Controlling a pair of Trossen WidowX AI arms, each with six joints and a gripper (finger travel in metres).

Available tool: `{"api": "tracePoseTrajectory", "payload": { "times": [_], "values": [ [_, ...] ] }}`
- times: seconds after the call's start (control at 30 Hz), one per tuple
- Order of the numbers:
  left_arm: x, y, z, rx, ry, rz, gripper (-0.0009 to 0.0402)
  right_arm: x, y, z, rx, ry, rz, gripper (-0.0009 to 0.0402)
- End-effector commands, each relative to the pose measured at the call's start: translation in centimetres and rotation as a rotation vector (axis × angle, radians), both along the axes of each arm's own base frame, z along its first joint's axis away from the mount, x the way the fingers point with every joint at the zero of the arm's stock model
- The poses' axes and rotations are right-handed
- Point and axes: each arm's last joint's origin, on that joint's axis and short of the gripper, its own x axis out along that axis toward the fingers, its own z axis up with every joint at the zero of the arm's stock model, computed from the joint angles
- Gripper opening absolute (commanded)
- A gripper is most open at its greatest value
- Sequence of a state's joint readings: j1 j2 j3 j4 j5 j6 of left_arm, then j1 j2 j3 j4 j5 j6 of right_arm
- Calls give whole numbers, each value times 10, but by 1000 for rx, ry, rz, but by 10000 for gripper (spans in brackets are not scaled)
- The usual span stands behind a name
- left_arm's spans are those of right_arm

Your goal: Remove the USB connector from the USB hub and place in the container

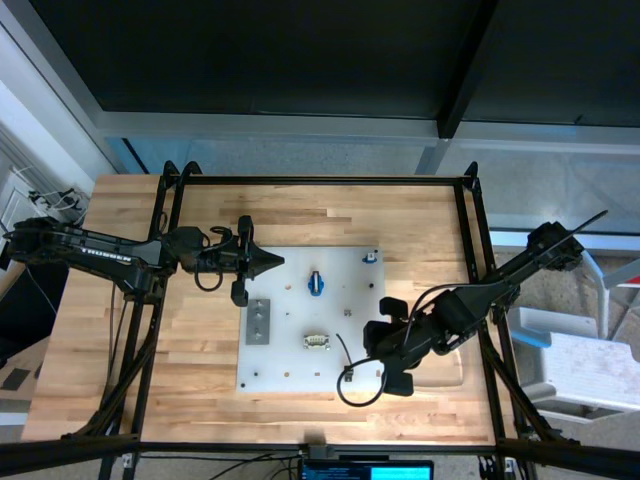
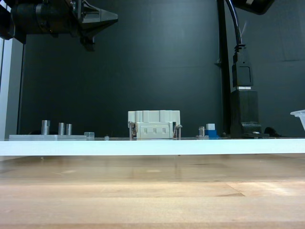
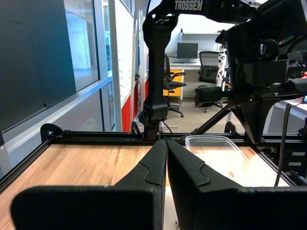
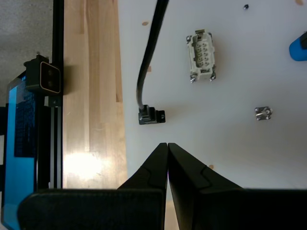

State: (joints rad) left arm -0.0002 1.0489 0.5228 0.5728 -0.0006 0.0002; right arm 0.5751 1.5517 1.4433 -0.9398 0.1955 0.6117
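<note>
The USB connector [image 2: 243, 75] stands plugged upright into the black USB hub [image 2: 244, 113], and its thin black cable [image 4: 145, 62] rises from it. On the white board's near right part sits the hub [image 1: 350, 377]. My right gripper [image 4: 167, 144] hovers above the board just beside the hub [image 4: 151, 116], shut with nothing between its fingers. The clear container [image 3: 217, 146] lies on the table right of the board [image 1: 456, 368], partly under the right arm. Over the board's far left edge my left gripper [image 1: 272, 261] is held high, shut and empty.
The white board [image 1: 290, 300] carries a grey metal block [image 1: 259, 322], a blue piece [image 1: 316, 282] and a silvery-beige oblong connector [image 1: 316, 342]. Black frame rails run along the table's edges. A screen [image 4: 19, 158] sits at the near edge.
</note>
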Motion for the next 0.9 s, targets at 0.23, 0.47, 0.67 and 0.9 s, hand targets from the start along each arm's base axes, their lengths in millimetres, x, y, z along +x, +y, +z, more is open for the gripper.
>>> {"api": "tracePoseTrajectory", "payload": {
  "times": [0.23, 0.47, 0.67, 0.9],
  "values": [
    [0, 0, 0, 0, 0, 0, 1, 8, 6, -13, -27, 18, -14, 18],
    [0, 0, 0, 0, 0, 0, 1, 15, 14, -23, -32, 22, -8, 121],
    [0, 0, 0, 0, 1, 0, 1, 22, 23, -37, -54, 37, -11, 164],
    [0, 0, 0, 0, 0, 0, 1, 31, 30, -54, -77, 50, -10, 154]
  ]
}}
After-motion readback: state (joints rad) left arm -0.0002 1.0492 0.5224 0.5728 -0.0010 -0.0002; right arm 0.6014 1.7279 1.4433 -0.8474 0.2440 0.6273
